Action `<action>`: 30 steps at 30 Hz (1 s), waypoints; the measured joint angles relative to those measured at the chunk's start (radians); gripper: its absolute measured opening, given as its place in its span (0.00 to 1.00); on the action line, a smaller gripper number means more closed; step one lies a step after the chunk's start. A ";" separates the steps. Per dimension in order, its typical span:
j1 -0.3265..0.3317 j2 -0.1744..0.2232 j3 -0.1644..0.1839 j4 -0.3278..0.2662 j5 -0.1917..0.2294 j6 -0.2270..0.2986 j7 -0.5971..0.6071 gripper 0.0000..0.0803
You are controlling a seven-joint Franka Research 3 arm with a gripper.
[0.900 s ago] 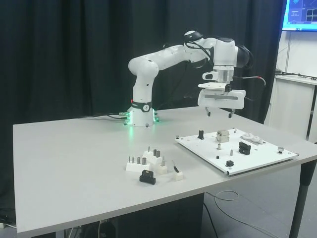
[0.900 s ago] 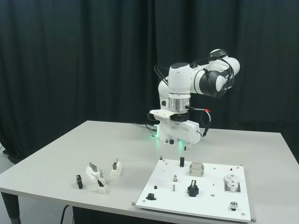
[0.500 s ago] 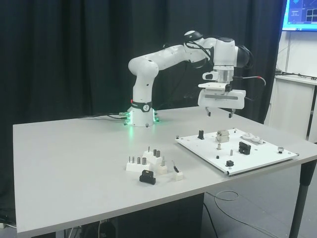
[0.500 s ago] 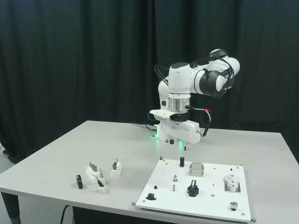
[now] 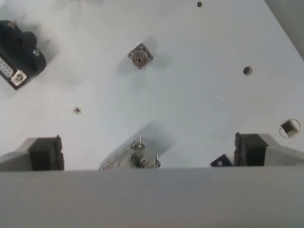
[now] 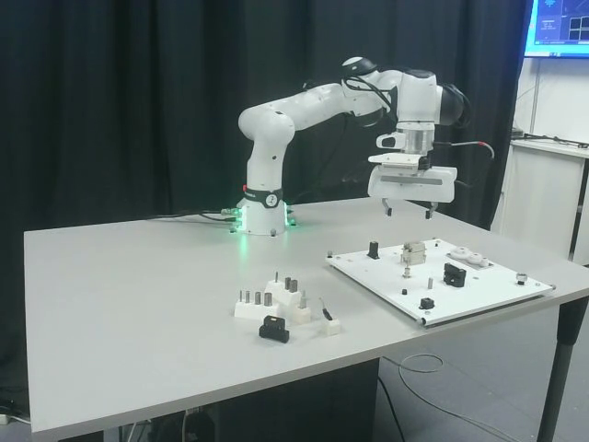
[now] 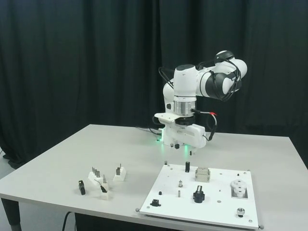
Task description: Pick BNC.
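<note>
Black curtains hang behind the grey table [image 6: 138, 276], which has wide bare stretches on the side away from the white board [image 6: 479, 290]. That board lies near one corner of the table, and 1 of its corners juts just past the table's front edge. The white arm [image 6: 294, 110] reaches from its green-lit base [image 6: 260, 219] out over the board, and the gripper [image 6: 406, 211] hangs well above it, fingers spread wide with nothing between them; in the wrist view 1 dark fingertip [image 5: 46, 152] shows at each side with open board between.

The BNC connector [image 7: 180, 184], a small upright metal post on a square flange, stands on the board near its middle, just beside the grey multi-pin connector [image 7: 202, 174] and apart from the black plug [image 7: 198, 196]. Seen from the wrist it sits free, with bare board all round it [image 5: 140, 56].

Off to the side, a cluster of small white holders [image 6: 276, 299] stands near the table's front edge, well apart from the board.
</note>
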State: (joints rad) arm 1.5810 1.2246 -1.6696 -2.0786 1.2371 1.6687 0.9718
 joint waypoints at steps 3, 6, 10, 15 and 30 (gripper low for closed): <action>0.000 0.000 0.000 0.000 0.000 0.001 0.006 1.00; 0.000 0.000 0.000 0.000 0.000 0.003 0.010 1.00; 0.000 0.000 0.000 0.000 0.000 0.007 0.014 1.00; -0.001 0.000 0.000 0.000 0.000 0.010 0.015 1.00; -0.004 0.000 0.000 0.000 0.000 0.022 0.021 1.00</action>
State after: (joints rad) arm 1.5766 1.2246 -1.6698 -2.0786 1.2371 1.6905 0.9933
